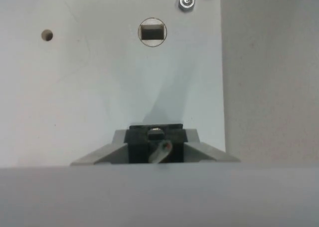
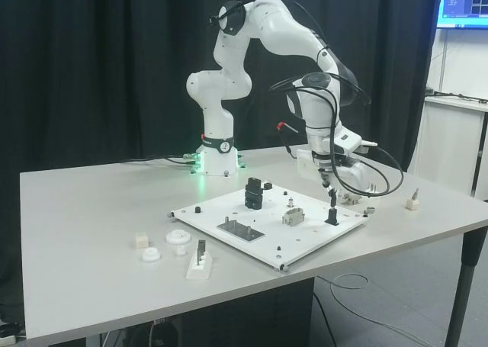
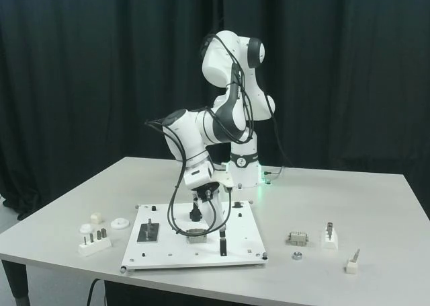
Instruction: Insert USB.
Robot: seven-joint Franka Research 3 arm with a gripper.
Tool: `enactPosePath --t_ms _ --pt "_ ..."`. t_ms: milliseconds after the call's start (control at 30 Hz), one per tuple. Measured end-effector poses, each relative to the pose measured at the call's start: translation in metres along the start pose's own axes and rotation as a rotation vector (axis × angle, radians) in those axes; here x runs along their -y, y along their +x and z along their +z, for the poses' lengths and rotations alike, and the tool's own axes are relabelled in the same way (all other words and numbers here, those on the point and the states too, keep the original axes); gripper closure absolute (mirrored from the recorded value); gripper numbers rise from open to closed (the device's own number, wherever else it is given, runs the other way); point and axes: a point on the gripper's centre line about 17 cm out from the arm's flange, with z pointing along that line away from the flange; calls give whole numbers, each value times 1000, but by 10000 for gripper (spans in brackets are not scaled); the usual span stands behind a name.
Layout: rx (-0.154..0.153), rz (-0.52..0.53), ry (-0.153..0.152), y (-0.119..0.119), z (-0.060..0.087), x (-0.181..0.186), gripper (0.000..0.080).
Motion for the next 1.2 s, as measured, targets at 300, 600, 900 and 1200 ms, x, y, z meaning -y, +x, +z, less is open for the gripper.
enactPosePath --t_ms 300,600,900,1200 --pt "4 8 1 -2 3 0 738" --pt "9 21 -1 -3 6 -1 738" --pt "11 50 -2 -3 5 -1 738" --pt "16 80 1 -5 4 0 738"
